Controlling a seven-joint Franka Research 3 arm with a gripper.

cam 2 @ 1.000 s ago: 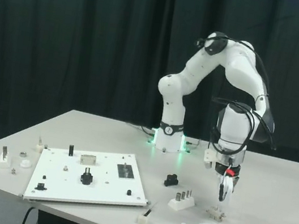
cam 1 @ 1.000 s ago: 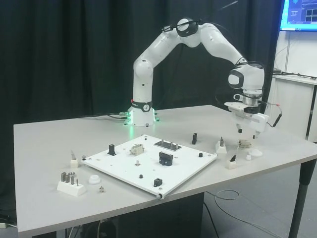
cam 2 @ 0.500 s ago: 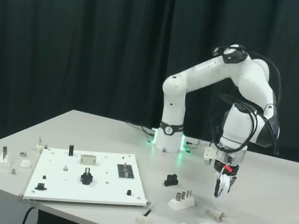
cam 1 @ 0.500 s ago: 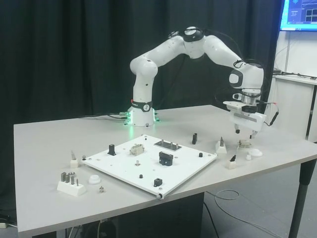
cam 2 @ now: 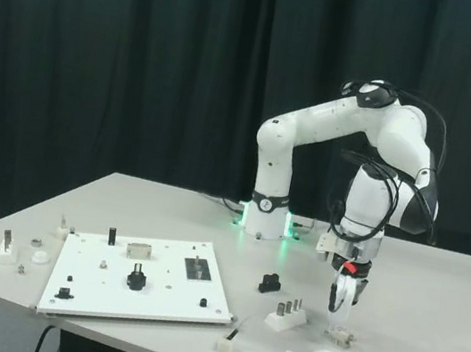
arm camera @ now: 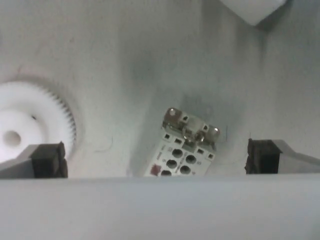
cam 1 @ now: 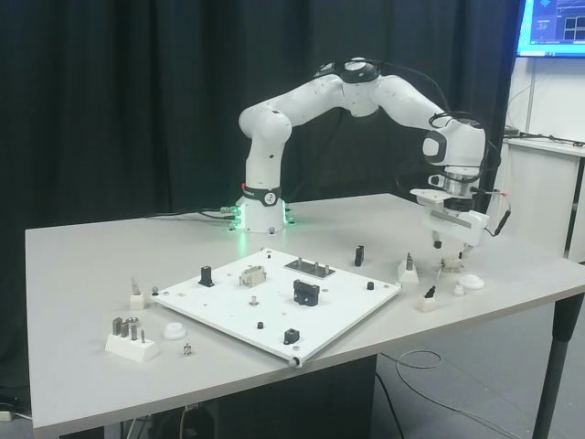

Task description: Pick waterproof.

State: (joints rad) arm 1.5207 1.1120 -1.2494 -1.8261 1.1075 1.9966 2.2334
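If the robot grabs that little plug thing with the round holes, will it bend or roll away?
Probably neither. The connector looks like a stiff, blocky moulded part with flat sides, so it should not bend or roll. It looks small and likely light, so a bump from one finger of the gripper might slide or twist it on the smooth grey table.

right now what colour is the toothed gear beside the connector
White; the gear shows best in the wrist view.
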